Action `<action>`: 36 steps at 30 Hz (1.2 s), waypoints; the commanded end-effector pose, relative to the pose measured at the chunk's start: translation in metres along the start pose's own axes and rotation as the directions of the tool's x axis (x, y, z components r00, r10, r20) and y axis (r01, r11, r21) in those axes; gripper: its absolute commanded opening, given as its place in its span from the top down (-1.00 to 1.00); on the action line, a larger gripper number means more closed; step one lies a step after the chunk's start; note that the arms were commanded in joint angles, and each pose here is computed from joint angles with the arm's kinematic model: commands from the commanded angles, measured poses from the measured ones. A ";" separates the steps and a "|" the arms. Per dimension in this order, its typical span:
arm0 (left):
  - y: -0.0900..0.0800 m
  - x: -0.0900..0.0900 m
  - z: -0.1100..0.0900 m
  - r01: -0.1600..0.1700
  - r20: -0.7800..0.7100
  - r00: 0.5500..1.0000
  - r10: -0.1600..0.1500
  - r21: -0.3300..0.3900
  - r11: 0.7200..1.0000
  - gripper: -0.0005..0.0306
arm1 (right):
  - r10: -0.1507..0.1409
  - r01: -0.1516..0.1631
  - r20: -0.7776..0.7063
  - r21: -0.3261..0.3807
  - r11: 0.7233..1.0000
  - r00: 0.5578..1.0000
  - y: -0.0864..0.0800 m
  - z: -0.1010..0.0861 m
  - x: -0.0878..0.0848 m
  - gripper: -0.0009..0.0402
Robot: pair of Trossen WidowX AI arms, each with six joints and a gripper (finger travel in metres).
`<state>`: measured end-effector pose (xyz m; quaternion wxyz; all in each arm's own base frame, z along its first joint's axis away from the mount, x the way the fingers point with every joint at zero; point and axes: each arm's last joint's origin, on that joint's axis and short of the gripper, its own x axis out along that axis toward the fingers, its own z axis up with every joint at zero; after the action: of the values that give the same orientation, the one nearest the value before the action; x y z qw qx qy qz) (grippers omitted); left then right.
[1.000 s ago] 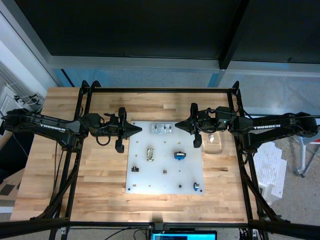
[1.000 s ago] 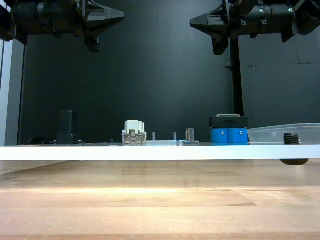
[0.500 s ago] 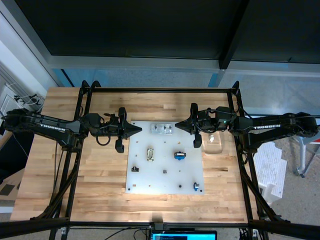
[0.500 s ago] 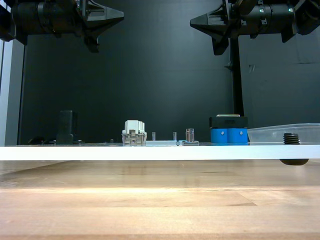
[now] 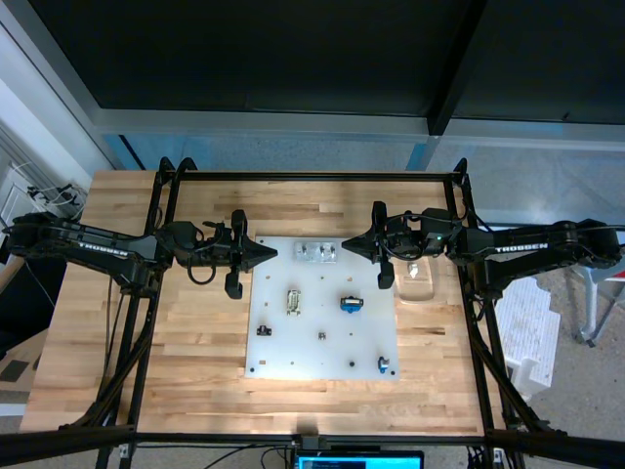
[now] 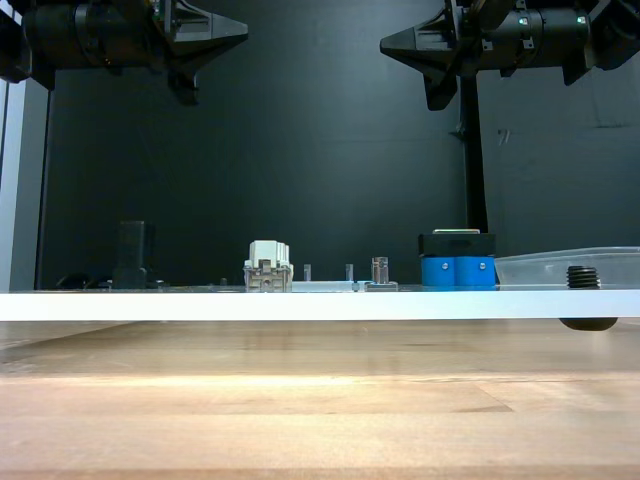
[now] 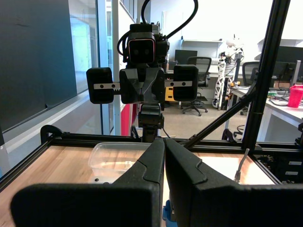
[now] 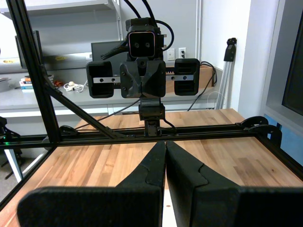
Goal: Pick the RJ45 connector and install on taskboard
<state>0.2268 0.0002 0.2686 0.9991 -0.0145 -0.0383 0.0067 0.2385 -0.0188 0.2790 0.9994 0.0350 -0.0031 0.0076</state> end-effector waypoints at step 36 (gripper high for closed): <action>0.000 0.000 0.000 0.000 0.000 1.000 0.000 0.000 1.000 0.96 | -0.002 0.002 -0.017 0.002 1.000 1.000 0.000 -0.001 0.000 0.96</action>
<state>0.2268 0.0002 0.2684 0.9992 -0.0145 -0.0380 0.0067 0.2386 -0.0189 0.2783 0.9993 0.0355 0.0013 0.0072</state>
